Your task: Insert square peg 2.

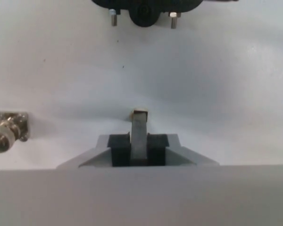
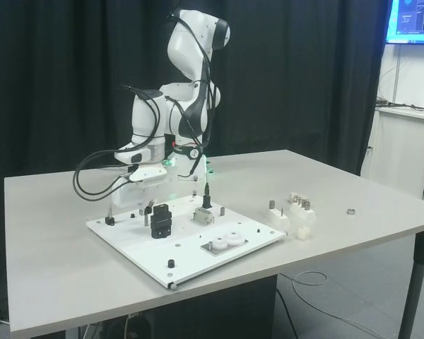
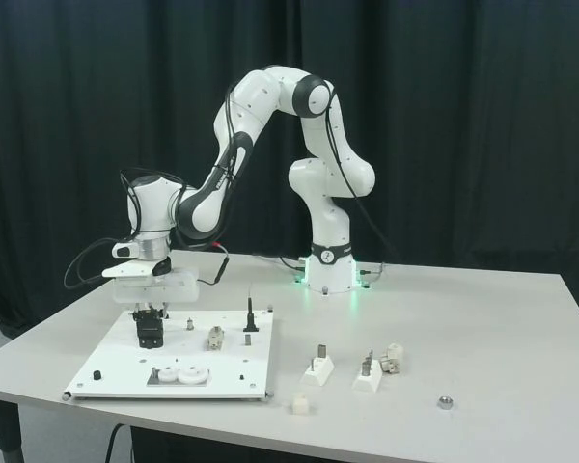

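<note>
Your gripper is clamped on the square peg, holding it upright. It sits just above the white board on the grey surface.

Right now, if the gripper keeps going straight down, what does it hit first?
Most likely the white board: the gripper holds the square peg, whose tip would meet it first. Depth there is unclear.

A grey worktop carried a white board. On the board stood a black block, two white gears and a thin black upright pin. Beside the board sat small white holders, and a small ring lay apart. Black curtains hung behind.
</note>
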{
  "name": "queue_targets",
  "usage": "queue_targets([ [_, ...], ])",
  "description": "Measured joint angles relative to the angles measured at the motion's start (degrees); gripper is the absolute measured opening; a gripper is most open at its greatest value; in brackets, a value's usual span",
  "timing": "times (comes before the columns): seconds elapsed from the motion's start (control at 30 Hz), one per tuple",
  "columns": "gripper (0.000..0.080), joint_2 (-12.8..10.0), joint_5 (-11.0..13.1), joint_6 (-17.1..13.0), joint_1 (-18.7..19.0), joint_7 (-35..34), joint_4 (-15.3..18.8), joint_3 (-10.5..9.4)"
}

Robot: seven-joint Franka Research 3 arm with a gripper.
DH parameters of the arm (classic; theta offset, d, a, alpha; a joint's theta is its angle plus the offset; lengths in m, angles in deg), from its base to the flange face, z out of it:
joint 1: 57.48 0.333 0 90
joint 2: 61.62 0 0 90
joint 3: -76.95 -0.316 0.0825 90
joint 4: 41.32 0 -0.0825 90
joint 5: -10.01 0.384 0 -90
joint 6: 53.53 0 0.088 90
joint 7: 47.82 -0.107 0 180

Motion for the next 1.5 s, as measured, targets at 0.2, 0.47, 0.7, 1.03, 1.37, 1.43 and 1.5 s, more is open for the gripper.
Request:
queue_targets([
  [0.2,0.0071,0.0,0.0,0.0,0.0,1.4,0.0,0.0],
  [0.47,0.0071,0.0,0.0,-0.2,0.0,4.0,0.0,0.0],
  [0.7,0.0071,0.0,0.0,-0.3,0.0,5.3,0.1,0.0],
  [1.03,0.0071,0.0,0.1,-0.3,0.0,4.3,0.1,0.02],
  [1.37,0.0071,0.0,0.3,-0.3,0.0,1.2,0.1,0.03],
  [1.43,0.0071,0.0,0.3,-0.3,0.0,0.6,0.2,0.03],
  [1.5,0.0071,0.0,0.4,-0.3,0.0,-0.2,0.2,0.03],
])
